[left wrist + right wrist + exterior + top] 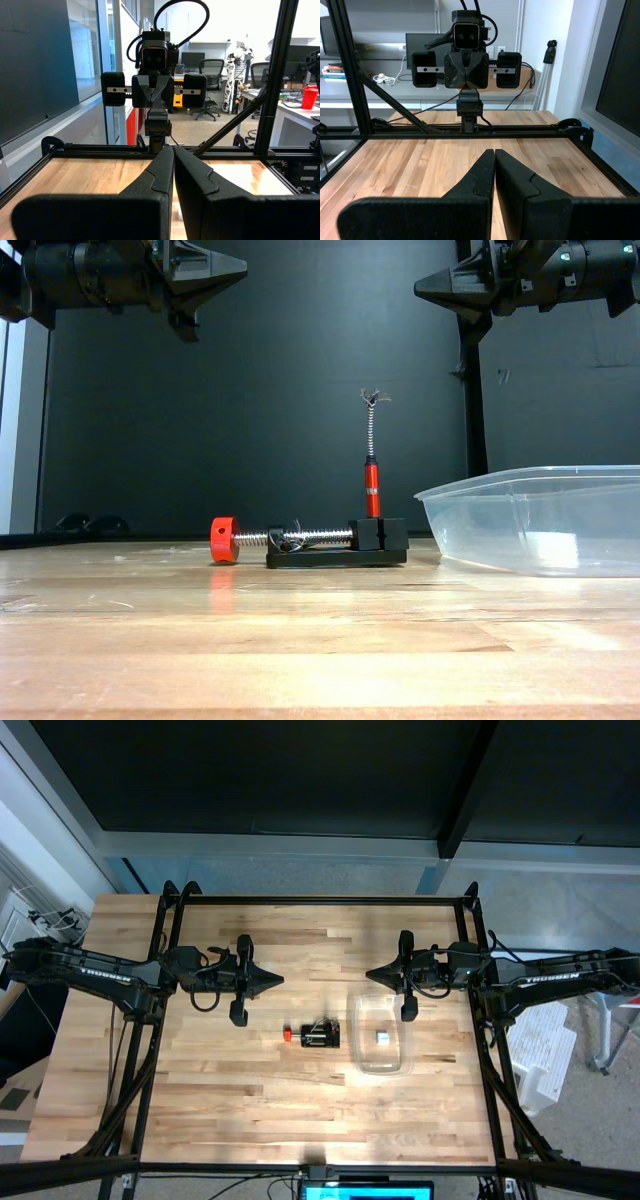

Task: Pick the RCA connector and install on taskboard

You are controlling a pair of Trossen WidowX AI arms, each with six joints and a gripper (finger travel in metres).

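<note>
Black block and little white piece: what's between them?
High view: bare tabletop, then the clear tray's wall. Left hand and right hand hover shut, high above.

Robotics lab inside an open office. Two Trossen arms on a black frame (320, 901) over a wood table (250, 1100). Left gripper (278, 981) and right gripper (370, 975) hang above it, tips facing, fingers pressed together. Around the rig: office chairs (209, 75), monitors (192, 58), a desk (385, 82) with cables.
</note>
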